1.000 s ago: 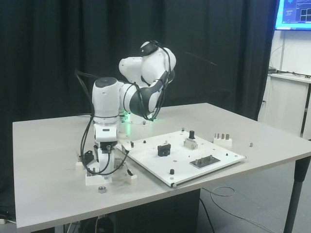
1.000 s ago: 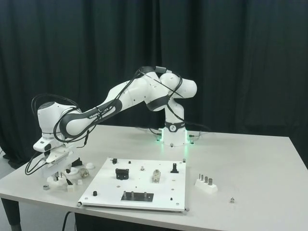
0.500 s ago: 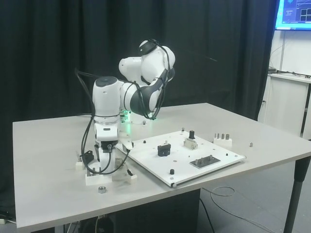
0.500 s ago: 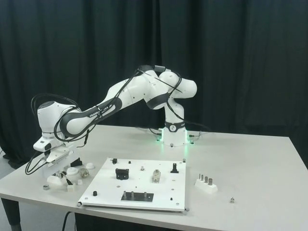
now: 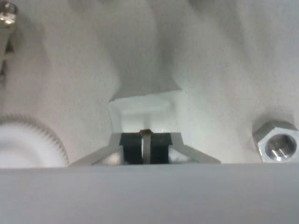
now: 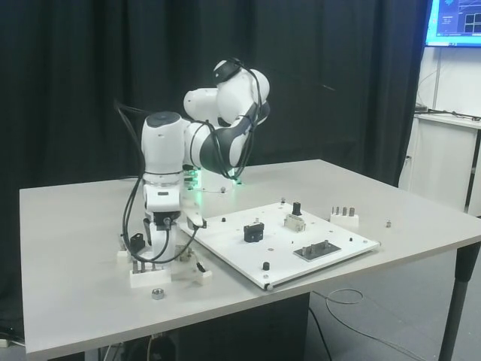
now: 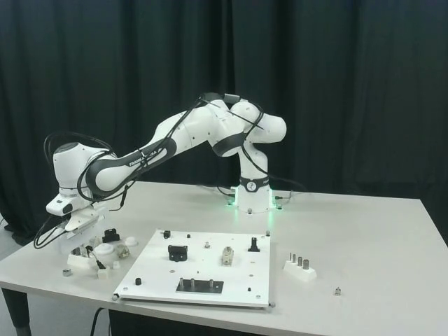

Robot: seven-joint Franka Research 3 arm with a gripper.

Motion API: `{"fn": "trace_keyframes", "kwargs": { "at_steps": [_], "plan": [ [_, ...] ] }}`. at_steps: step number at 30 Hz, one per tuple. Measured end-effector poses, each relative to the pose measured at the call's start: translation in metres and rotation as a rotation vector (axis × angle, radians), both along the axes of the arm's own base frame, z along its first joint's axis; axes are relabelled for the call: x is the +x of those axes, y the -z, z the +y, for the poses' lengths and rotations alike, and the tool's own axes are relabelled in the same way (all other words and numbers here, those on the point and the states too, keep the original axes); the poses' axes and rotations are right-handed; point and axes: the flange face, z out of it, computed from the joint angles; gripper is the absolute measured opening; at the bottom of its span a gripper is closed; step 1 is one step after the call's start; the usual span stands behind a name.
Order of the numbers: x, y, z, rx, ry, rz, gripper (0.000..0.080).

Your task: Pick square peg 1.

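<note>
The gripper (image 5: 145,148) is pinched shut on a thin peg (image 5: 145,145). From the wrist view, the two black pads (image 5: 131,148) squeeze the peg from both sides, and only its narrow front edge shows between them. This looks like the square peg the task asks for, but I cannot be sure of its shape from here.

Use the white parts holder (image 6: 143,277) at the table's near corner as the landmark. The gripper hangs just above this holder, with the peg in it. From the wrist view, a white slot (image 5: 142,109) of the holder sits right under the peg. A metal nut (image 5: 275,145) lies on the table beside the holder. A white gear (image 5: 28,142) sits on the holder's other side. The big white board (image 6: 289,239) with its small parts lies beside the holder, toward the middle of the table (image 6: 68,226).

I think the grab is done and the lift is the step in hand. The next move calls for a straight pull up, slow and steady. The peg should not rub the slot walls or slip from the pads.
</note>
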Motion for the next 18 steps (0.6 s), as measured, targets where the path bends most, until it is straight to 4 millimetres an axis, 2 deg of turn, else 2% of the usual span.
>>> {"fn": "trace_keyframes", "kwargs": {
  "at_steps": [18],
  "plan": [
    [0.000, -0.030, -0.003, -0.001, -0.003, -0.019, 0.0035]
  ]
}}
